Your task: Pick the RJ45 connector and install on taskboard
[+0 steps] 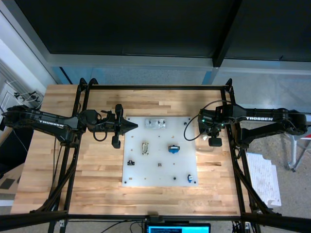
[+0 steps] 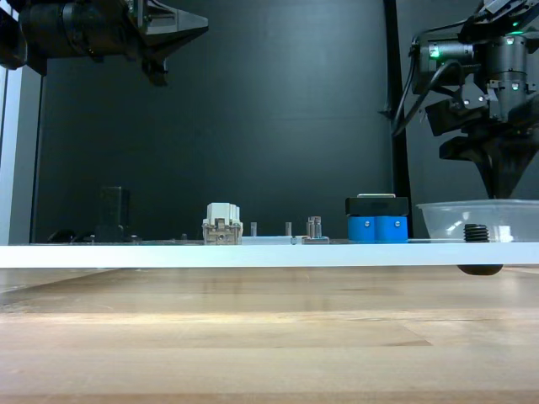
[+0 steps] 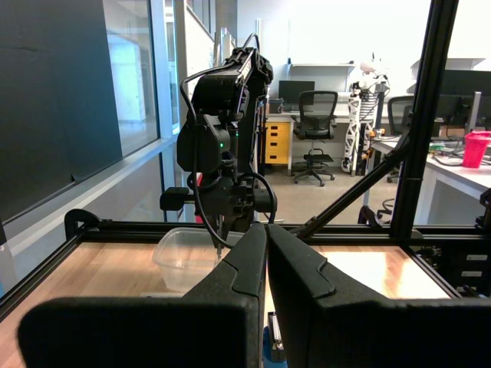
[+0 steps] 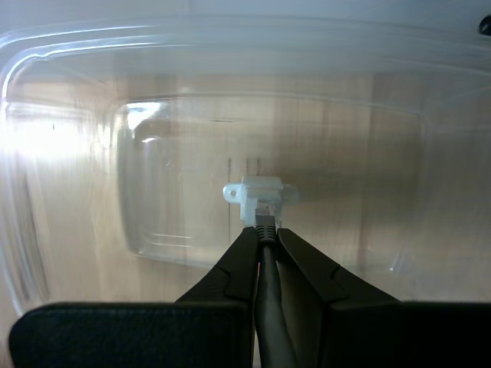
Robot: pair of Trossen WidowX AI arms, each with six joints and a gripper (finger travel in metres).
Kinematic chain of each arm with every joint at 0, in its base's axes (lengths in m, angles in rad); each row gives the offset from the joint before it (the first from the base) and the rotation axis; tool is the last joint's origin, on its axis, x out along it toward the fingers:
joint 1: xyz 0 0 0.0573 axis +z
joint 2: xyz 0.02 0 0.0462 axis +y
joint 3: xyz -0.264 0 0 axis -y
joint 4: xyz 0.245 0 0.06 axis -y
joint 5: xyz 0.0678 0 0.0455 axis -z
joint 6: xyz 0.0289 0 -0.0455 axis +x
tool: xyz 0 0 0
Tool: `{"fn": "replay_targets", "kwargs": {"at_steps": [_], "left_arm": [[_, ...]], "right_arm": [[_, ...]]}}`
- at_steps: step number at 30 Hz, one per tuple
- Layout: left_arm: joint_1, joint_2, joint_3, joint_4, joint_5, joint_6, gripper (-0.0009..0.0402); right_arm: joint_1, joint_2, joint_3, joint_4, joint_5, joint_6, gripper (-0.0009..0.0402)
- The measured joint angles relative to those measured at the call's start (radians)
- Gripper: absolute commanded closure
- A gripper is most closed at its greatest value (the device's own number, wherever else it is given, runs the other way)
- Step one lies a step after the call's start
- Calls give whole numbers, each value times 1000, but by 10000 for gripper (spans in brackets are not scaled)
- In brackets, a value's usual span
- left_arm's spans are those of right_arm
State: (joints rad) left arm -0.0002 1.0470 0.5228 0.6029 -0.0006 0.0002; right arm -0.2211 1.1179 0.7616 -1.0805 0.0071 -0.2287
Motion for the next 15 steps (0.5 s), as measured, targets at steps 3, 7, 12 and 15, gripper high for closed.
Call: {"fn": "replay_targets", "kwargs": {"at_steps": [3,7,12,15], "left_arm": [[0,0,0,0,0,0,393],[0,0,0,0,0,0,393],[0,0,0,0,0,0,393],[0,0,0,0,0,0,393]], "right_arm": [[0,0,0,-4,0,-5,393],[2,0,0,-5,0,-6,393],[6,0,9,-16,0,11,393],[10,1,31,-37,0,27,393]]}}
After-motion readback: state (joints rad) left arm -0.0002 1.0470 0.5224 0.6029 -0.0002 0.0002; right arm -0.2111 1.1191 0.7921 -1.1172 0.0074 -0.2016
